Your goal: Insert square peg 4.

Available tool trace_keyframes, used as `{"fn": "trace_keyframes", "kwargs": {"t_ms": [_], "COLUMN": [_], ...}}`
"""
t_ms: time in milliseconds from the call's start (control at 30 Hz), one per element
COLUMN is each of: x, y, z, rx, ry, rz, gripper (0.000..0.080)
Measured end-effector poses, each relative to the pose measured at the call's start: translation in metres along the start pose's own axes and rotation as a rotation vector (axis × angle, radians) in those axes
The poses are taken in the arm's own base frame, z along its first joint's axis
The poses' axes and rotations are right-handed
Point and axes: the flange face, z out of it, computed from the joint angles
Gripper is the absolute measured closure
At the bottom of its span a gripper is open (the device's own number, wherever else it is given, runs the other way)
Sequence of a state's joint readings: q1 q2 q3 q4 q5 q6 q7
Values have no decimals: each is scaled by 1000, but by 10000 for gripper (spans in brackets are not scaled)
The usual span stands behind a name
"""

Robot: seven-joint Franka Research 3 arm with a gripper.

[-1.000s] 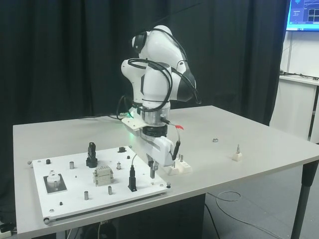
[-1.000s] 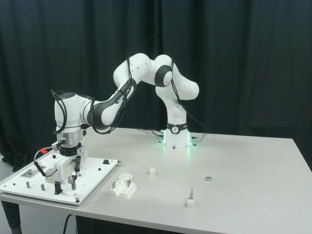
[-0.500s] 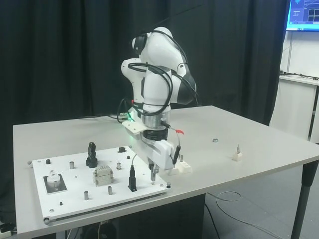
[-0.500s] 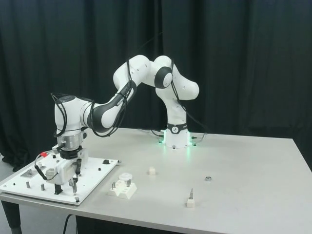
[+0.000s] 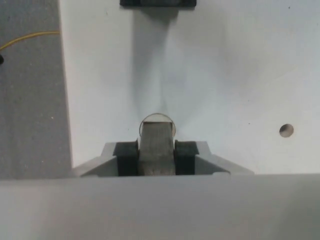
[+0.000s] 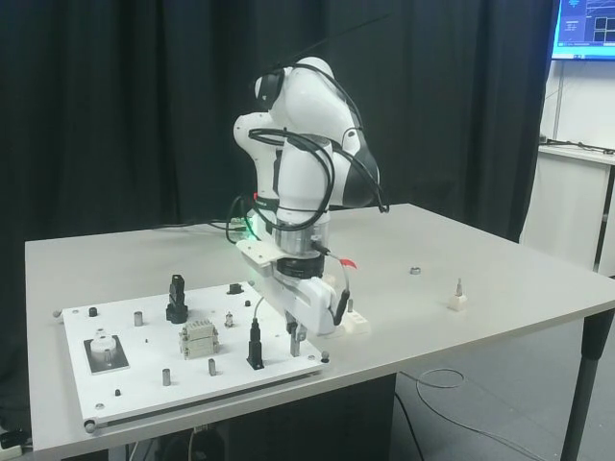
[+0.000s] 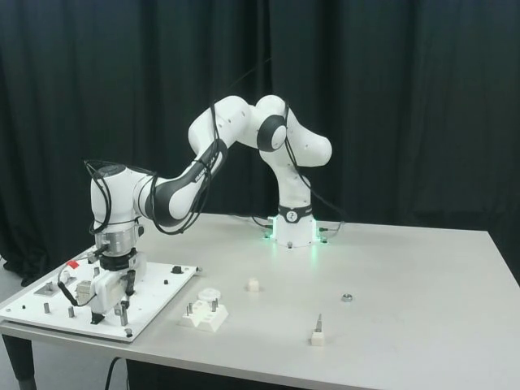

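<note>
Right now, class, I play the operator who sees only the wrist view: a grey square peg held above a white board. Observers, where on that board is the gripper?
Observer: In the first room view the gripper is over the white board's corner nearest the white holder blocks on the grey table.
Operator: My fingers are shut on the grey square peg. What stands closest?
Observer: An upright black connector on the board, right beside the gripper.
Operator: And the arm?
Observer: The second room view shows the white arm reaching far from its base, wrist pointing down.
</note>
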State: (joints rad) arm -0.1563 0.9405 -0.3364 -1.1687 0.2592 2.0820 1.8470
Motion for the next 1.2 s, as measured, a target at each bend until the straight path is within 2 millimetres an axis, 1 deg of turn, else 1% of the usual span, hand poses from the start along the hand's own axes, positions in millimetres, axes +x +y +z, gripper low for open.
{"fn": "trace_keyframes", "kwargs": {"t_ms": [333,867,1033,1067,1200], "x": [1,3,2,2,0], "y": [0,0,-1,-1,-5], "z": [1,15,14,12,3], "rx": [-4,-17,-13,-9,11], "ry": [-4,-20,-19,-19,-14], "rz": [18,49,34,21,-20], "gripper": [652,652,652,463,463]}}
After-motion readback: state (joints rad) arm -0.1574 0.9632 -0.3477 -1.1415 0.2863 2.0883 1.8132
